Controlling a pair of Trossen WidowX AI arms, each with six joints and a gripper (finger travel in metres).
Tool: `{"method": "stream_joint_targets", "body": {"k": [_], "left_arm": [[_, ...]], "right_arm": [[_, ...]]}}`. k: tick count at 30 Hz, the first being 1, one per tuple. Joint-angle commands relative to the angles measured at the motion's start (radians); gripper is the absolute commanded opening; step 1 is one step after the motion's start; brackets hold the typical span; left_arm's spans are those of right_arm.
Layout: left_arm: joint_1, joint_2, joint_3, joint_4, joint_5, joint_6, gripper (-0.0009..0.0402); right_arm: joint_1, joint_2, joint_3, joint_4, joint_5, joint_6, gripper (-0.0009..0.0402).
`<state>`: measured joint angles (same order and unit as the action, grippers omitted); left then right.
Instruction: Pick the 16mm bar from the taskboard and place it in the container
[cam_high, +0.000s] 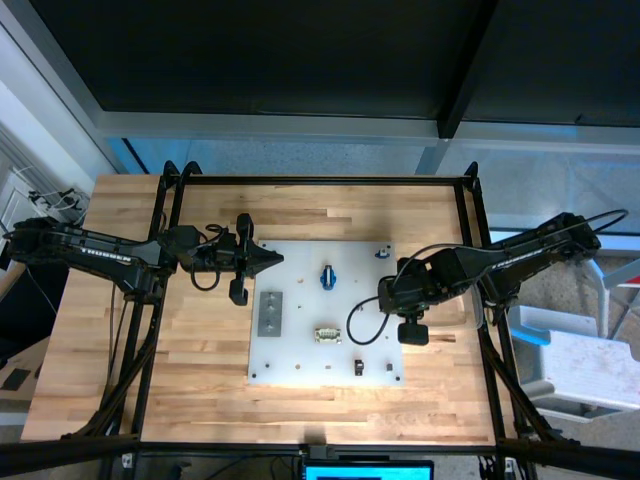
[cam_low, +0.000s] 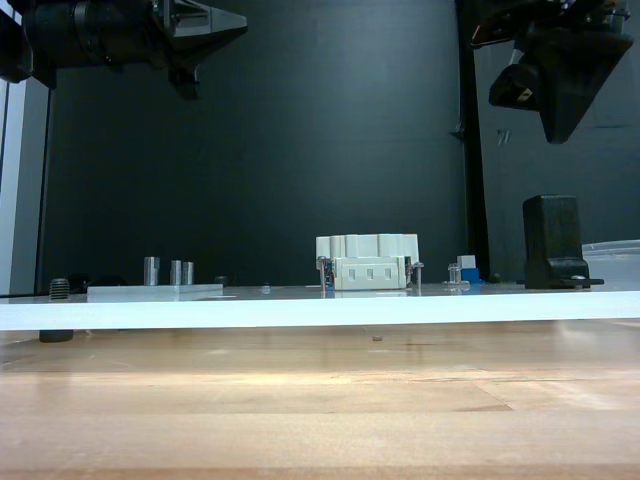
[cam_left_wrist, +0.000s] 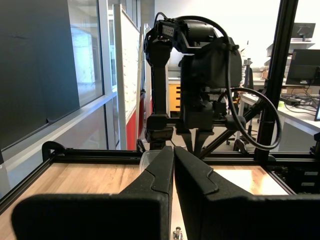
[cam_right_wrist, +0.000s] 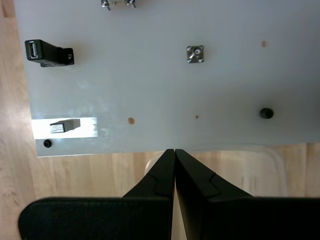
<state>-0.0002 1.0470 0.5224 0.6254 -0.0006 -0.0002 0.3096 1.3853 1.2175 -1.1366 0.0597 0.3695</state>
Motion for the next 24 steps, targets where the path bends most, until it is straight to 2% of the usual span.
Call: {"method": "stream_joint_targets", "body": {"k": [1,12,24], "left_arm": [[0.000,0.000,0.000,0.000,0.000,0.000,0.0000],[0.000,0.000,0.000,0.000,0.000,0.000,0.0000],[0.000,0.000,0.000,0.000,0.000,0.000,0.0000]], "right_arm": [[0.017,0.011,0.001,-0.003,-0.003,0.032,0.0000],[0.090,0.074,0.011,-0.008,-0.008,0.103,0.0000],[0.147,0.177,0.119,-0.020,-0.002,0.129,0.0000]]}}
